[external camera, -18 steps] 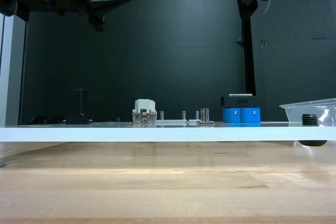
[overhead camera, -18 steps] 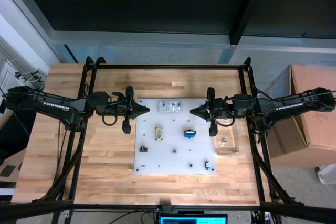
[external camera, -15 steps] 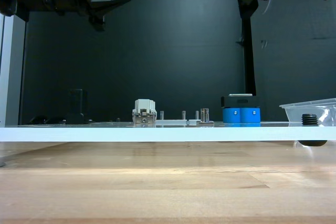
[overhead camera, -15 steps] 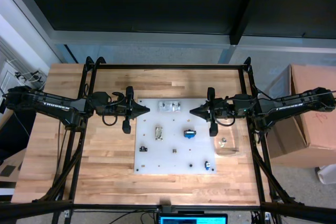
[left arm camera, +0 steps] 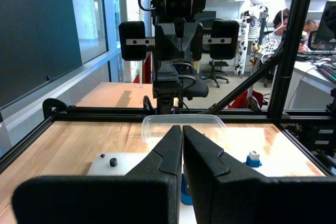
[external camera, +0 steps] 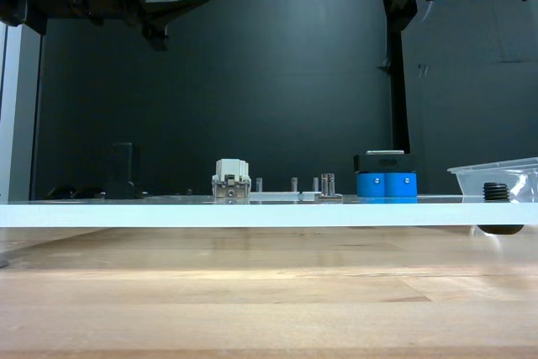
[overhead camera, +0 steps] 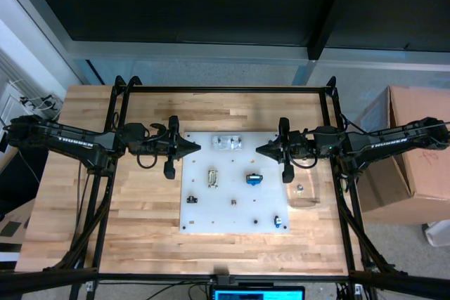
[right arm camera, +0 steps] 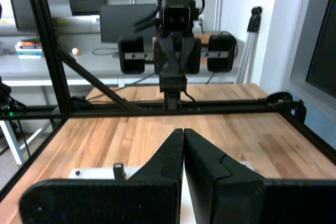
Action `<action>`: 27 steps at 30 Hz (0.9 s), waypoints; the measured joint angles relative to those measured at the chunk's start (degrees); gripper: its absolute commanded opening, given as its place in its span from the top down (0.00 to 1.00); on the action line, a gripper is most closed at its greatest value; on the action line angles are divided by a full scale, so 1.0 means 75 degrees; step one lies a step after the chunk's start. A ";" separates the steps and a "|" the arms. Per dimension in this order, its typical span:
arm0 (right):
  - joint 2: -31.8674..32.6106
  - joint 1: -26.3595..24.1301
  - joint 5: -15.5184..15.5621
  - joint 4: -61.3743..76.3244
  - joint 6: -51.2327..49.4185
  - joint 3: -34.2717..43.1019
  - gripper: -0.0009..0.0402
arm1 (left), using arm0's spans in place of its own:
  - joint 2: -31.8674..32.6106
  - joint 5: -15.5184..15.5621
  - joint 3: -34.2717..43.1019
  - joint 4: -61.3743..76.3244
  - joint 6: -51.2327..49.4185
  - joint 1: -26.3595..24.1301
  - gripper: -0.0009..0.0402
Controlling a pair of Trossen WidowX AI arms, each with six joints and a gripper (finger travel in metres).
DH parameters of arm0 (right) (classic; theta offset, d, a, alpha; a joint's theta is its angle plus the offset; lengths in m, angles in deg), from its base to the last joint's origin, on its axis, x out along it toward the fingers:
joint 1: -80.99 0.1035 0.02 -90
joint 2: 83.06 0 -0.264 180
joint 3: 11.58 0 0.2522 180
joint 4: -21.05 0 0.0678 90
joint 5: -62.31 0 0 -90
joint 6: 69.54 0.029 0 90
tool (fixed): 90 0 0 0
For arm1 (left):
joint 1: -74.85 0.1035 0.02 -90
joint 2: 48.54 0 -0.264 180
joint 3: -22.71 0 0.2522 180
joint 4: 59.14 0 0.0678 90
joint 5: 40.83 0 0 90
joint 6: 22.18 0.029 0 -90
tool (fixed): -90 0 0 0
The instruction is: Pick the M12 nut and place it on its threads and fasten
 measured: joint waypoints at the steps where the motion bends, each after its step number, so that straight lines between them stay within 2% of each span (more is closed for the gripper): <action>1: 0.0000 0.0020 0.0000 0.0082 0.0015 0.0000 0.98 | 0.0000 0.0003 0.0000 0.0000 0.0000 0.0000 0.98; 5: -0.0012 0.0067 -0.0003 0.1043 0.0227 0.0146 0.98 | 0.0000 0.0003 -0.0003 0.0000 -0.0003 0.0000 0.98; 17: 0.0006 0.0189 0.0026 0.7149 0.0973 0.2092 0.98 | 0.0000 0.0003 -0.0003 0.0000 -0.0003 0.0000 0.98; 23: 0.0233 0.0242 0.0775 0.9419 0.1151 0.2582 0.98 | 0.0000 0.0003 0.0000 0.0000 0.0000 0.0000 0.98; 27: 0.0557 0.0286 0.1026 1.0503 0.0793 0.2684 0.98 | 0.0000 0.0000 0.0000 0.0000 -0.0003 0.0000 0.98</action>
